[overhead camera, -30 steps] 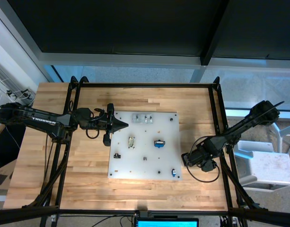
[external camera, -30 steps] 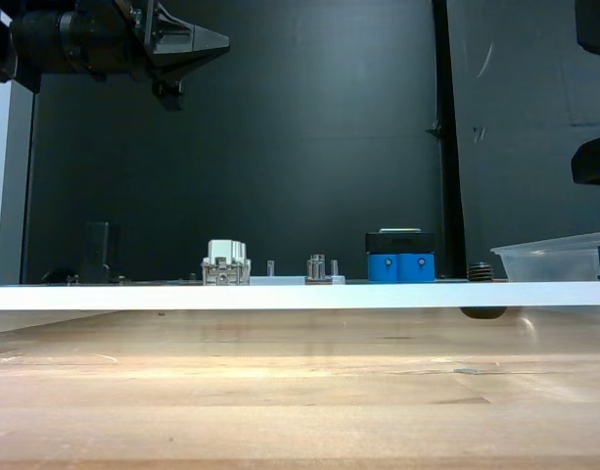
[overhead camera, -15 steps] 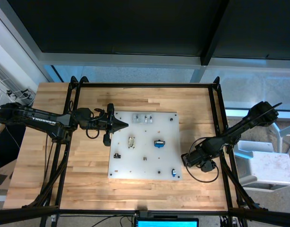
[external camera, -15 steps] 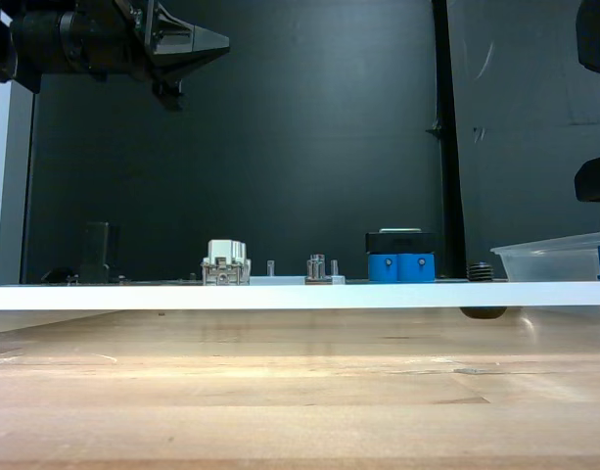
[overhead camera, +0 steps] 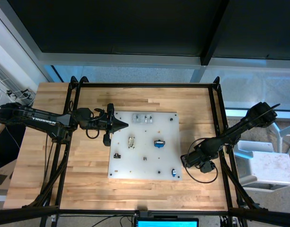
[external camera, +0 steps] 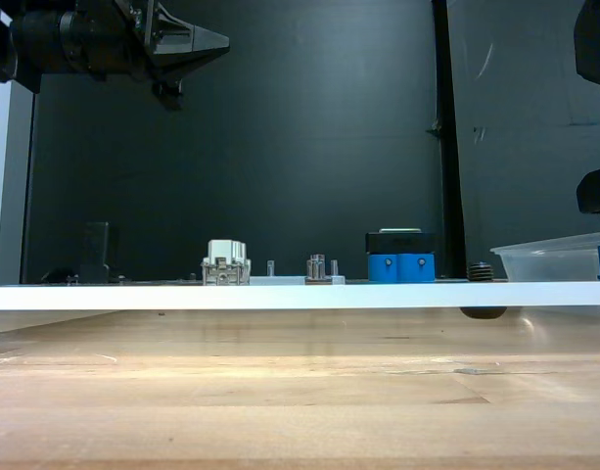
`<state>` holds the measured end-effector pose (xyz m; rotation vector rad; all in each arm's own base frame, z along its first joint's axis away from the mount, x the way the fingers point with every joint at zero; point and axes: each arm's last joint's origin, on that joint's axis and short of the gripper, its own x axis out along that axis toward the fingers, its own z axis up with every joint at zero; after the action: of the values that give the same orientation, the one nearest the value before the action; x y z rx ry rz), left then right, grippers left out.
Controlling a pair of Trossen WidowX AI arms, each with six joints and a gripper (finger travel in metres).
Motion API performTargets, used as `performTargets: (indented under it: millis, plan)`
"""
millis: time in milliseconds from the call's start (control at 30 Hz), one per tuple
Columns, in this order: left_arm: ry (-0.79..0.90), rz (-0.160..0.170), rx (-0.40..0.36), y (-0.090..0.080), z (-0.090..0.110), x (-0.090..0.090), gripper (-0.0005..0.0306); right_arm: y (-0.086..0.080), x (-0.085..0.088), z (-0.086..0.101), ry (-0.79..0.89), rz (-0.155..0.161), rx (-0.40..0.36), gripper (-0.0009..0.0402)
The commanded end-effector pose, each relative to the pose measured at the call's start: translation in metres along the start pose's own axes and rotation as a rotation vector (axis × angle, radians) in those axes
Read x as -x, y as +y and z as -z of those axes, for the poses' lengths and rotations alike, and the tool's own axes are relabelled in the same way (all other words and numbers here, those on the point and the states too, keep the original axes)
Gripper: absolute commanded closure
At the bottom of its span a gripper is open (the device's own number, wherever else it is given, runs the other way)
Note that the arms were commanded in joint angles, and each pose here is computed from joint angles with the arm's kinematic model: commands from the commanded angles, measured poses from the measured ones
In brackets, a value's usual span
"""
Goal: Pick the M12 fastener and fasten on the M12 threads
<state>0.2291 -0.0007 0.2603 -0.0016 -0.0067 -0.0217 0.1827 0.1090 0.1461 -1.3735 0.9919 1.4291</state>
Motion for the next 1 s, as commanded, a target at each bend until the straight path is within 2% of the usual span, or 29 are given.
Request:
performTargets:
  millis: [33, 300, 700, 1000]
  plan:
    - [-0.001, 0.000, 0.000, 0.0000, -0.0002, 0.0000, 0.0300, 0.0006, -0.0010, 0.0004, 0.008, 0.000, -0.001, 0.0201]
    - [-0.001, 0.000, 0.000, 0.0001, -0.0002, 0.0000, 0.0300, 0.0006, -0.0011, 0.0005, 0.010, 0.001, -0.005, 0.0205]
    - [-0.001, 0.000, 0.000, 0.0000, -0.0002, 0.0000, 0.0300, 0.0003, -0.0010, 0.0005, 0.008, 0.004, -0.009, 0.0303]
    - [-0.001, 0.000, 0.000, 0.0001, -0.0002, 0.0000, 0.0300, 0.0002, -0.0010, 0.0005, 0.008, 0.004, -0.012, 0.0334]
